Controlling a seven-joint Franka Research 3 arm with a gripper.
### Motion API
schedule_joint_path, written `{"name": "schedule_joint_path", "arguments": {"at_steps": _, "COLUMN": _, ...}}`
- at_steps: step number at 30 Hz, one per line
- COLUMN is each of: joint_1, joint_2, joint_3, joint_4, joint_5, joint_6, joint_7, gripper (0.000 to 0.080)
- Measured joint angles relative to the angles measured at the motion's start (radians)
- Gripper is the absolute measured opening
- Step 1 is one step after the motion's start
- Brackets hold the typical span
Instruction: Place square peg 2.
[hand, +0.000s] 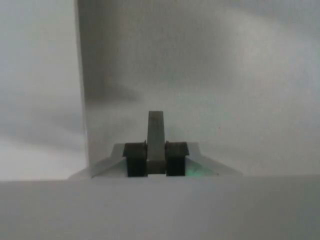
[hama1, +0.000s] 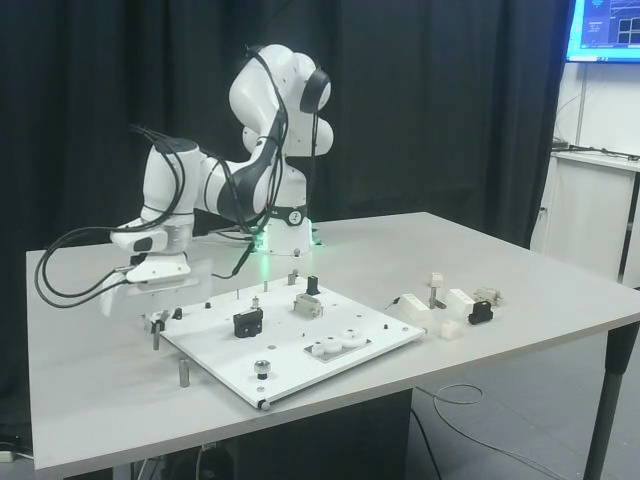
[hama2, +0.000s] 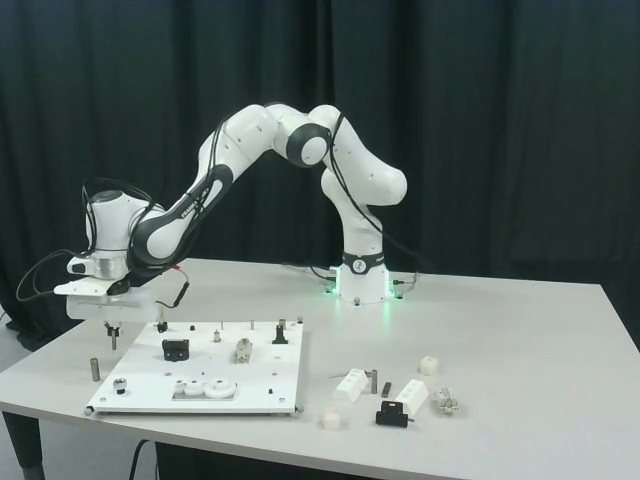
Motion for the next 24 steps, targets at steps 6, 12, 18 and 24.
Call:
{"name": "schedule_joint_path", "arguments": {"at_steps": 6, "joint_1": -0.003, "joint_2": 0.021, "joint_3": 0.0, "joint_4": 0.027, "joint_5": 0.001, "joint_6": -0.022, "joint_7": 0.0, "gripper": 0.0076}}
{"name": "schedule_joint_path", "arguments": {"at_steps": 12, "joint_1": -0.005, "joint_2": 0.034, "joint_3": 0.0, "joint_4": 0.045, "joint_5": 0.001, "joint_6": -0.044, "joint_7": 0.0, "gripper": 0.0076}}
{"name": "schedule_joint_path", "arguments": {"at_steps": 18, "joint_1": -0.007, "joint_2": 0.044, "joint_3": 0.0, "joint_4": 0.059, "joint_5": 0.002, "joint_6": -0.054, "joint_7": 0.0, "gripper": 0.0076}}
{"name": "schedule_joint_path", "arguments": {"at_steps": 24, "joint_1": -0.008, "joint_2": 0.049, "joint_3": 0.0, "joint_4": 0.065, "joint_5": 0.007, "joint_6": -0.058, "joint_7": 0.0, "gripper": 0.0076}}
